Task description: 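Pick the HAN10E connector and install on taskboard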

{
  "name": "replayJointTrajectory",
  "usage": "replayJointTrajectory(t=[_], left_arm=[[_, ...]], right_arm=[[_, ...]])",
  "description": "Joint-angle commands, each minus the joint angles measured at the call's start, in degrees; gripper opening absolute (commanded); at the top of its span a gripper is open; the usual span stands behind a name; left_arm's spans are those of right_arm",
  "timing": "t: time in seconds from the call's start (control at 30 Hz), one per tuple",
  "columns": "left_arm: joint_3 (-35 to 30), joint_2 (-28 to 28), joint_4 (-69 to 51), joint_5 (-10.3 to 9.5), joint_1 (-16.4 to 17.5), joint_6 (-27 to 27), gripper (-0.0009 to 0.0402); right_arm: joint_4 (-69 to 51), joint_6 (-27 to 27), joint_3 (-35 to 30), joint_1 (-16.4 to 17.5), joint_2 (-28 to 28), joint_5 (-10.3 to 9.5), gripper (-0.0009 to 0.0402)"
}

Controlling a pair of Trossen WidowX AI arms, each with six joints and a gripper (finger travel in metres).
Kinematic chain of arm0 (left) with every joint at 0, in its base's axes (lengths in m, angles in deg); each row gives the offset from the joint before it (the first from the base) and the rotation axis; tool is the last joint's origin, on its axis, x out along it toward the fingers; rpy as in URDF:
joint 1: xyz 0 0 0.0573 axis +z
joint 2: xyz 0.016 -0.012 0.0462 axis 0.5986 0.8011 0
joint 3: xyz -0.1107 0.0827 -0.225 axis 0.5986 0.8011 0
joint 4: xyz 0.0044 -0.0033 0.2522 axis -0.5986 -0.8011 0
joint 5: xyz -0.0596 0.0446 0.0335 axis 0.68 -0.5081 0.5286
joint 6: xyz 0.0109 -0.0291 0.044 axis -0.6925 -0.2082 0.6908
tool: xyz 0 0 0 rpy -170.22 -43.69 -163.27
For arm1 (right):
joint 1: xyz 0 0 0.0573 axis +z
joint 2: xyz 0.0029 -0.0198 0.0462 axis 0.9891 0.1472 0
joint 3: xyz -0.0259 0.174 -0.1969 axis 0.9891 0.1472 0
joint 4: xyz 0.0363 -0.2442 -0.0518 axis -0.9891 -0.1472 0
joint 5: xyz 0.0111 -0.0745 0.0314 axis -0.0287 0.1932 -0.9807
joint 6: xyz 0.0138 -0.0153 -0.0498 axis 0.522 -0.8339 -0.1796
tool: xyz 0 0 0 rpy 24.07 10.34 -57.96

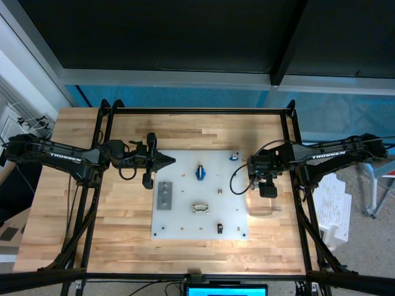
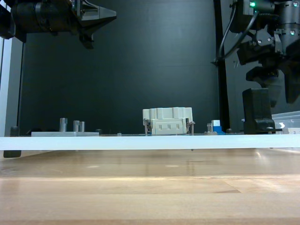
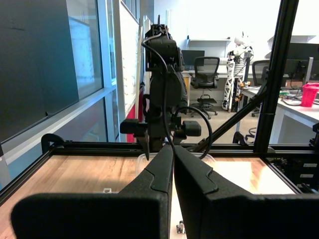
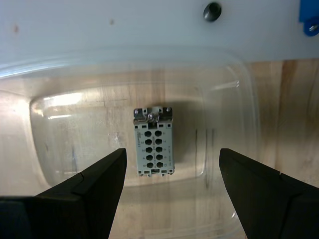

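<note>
Right gripper (image 4: pixel 172 154) hovers over the clear plastic tray (image 4: pixel 246 114) just beside the taskboard's (image 1: pixel 231 203) right edge. Its fingers are spread wide and empty, and the HAN10E connector (image 4: pixel 153 148) lies pin-face up on the tray floor between them. Left gripper (image 1: pixel 165 161) hangs high over the board's left edge, fingers pressed together on nothing. The pick is your step in hand, and nothing is lifted yet. Your next move calls for a straight descent, closing across the connector's narrow sides. Then carry it to the beige housing (image 1: pixel 200 209) on the board, seemingly its mating base, though that is hard to confirm.
</note>
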Motion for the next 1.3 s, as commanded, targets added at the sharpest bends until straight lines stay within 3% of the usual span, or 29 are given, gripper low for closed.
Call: replayJointTrajectory(t=[0.03, 0.4, 0.5, 0.8, 1.03, 1.3], left_arm=[[0.0, 0.0, 0.0, 0.0, 0.0, 0.0, 0.0001], [0.0, 0.0, 0.0, 0.0, 0.0, 0.0, 0.0001], [0.0, 0.0, 0.0, 0.0, 0.0, 0.0, 0.0001], [0.0, 0.0, 0.0, 0.0, 0.0, 0.0, 0.0001], [0.0, 0.0, 0.0, 0.0, 0.0, 0.0, 0.0001], [0.0, 0.0, 0.0, 0.0, 0.0, 0.0, 0.0001]], right_arm=[[1.1, 1.1, 1.2, 0.5, 0.0, 0.13, 0.0261], [4.0, 2.6, 4.4, 3.0, 1.1, 0.39, 0.0261], [4.4, 2.4, 4.5, 3.1, 2.8, 1.38, 0.0261], [5.9, 2.5, 5.0, 3.2, 4.5, 1.31, 0.0261], [7.2, 6.8, 5.6, 3.3, 4.4, 1.27, 0.0261], [8.3, 7.5, 6.9, 3.5, 4.4, 1.46, 0.0261]])
